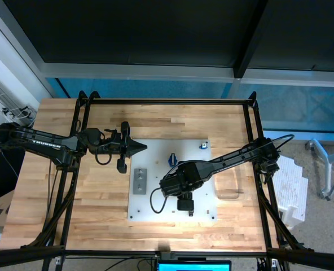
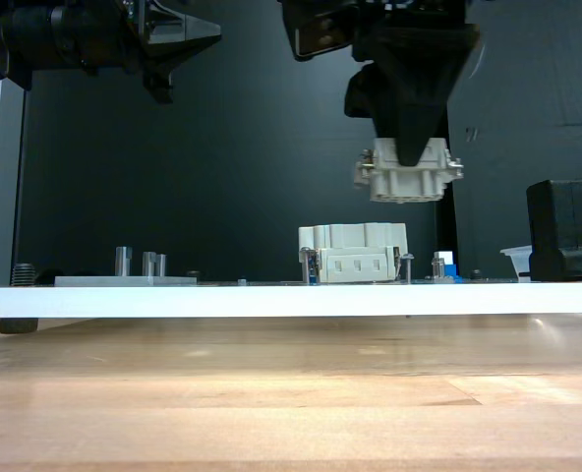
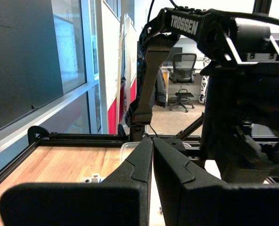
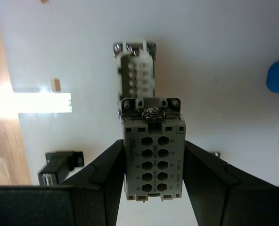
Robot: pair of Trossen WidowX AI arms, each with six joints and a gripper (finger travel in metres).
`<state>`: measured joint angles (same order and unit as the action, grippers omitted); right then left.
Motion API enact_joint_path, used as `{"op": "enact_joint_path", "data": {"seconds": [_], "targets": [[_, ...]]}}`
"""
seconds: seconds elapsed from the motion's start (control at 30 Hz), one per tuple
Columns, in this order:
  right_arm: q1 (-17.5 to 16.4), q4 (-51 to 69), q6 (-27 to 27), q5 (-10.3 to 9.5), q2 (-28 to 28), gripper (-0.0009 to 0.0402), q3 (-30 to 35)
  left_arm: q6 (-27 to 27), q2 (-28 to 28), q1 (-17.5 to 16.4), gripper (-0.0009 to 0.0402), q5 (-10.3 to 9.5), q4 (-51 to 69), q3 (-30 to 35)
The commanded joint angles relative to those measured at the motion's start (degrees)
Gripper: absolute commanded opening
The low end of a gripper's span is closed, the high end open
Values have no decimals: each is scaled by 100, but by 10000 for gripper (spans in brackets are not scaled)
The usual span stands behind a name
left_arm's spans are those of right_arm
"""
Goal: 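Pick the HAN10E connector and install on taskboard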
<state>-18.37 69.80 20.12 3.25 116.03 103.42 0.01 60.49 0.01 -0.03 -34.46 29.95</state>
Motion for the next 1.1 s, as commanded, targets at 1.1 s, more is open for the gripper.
{"op": "enact_joint_path", "data": {"seconds": [1.1], "targets": [[114,262,-203,-26,914,23,1132,0,0,0,1,2,-4,0]]}}
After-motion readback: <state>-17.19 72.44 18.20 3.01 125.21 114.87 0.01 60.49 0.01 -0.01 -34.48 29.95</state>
